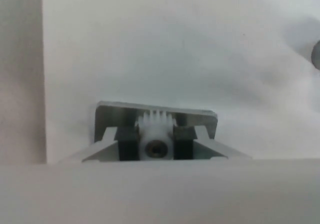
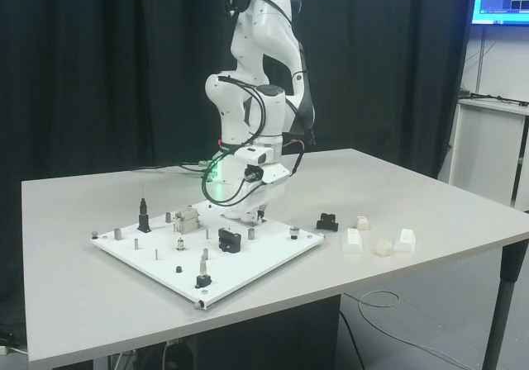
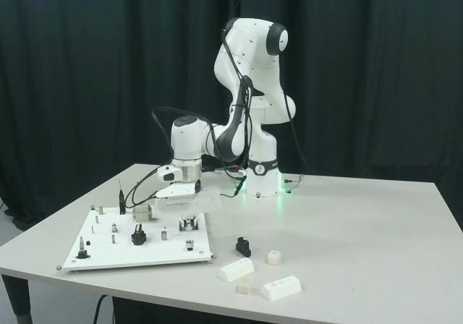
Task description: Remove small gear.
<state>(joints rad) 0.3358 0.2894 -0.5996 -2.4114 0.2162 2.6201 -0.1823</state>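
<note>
One small white toothed plastic gear sat clenched between the two fingers of the gripper, just above the flat white square assembly board, near that board's edge closest to the white arm's base. The board lay on the grey counter.

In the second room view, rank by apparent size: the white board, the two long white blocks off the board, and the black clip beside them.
1. White board, by far the largest.
2. The two long white blocks look alike; the nearer one may only seem bigger.
3. Black clip, the smallest.
</note>
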